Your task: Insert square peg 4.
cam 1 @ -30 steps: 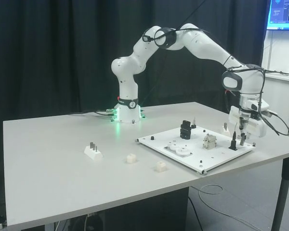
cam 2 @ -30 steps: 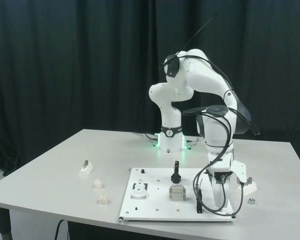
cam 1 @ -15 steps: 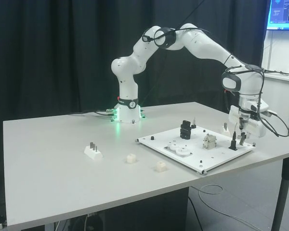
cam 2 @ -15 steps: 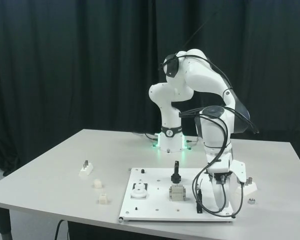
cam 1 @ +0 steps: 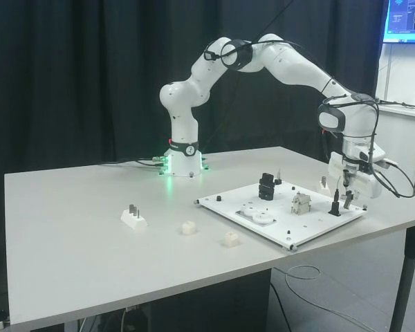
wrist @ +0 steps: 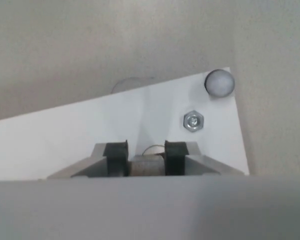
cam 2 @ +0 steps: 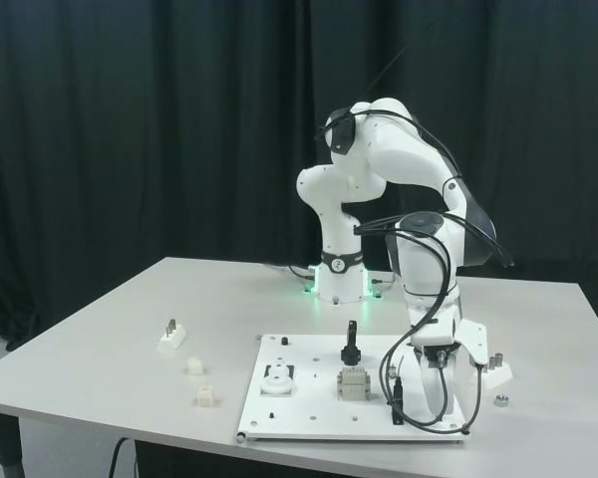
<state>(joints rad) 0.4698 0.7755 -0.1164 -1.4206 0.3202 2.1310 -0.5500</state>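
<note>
My gripper (wrist: 145,150) is shut on a small grey square peg (wrist: 147,164) held between the two black pads (wrist: 115,150). It hangs low over the right corner of the white assembly board (wrist: 65,135), as the first room view shows for the gripper (cam 1: 347,197) and board (cam 1: 225,206). A black upright holder (cam 1: 335,209) stands on the board just beside the gripper. From the second room view the gripper (cam 2: 434,386) sits over the board's (cam 2: 309,418) right end, near the black holder (cam 2: 397,408). The peg's lower end is hidden.
The board carries a black clamp (cam 1: 266,185), a grey block (cam 1: 301,202) and a white disc (cam 1: 264,216). A hex nut (wrist: 193,121) and round foot (wrist: 219,83) mark its corner. A white peg stand (cam 1: 133,216) and two white cubes (cam 1: 187,227) lie left; another stand (cam 2: 495,370) lies right.
The gripper has shifted a little from beyond the board's right edge inward over the corner, still holding the peg. The rest of the table is unchanged.
</note>
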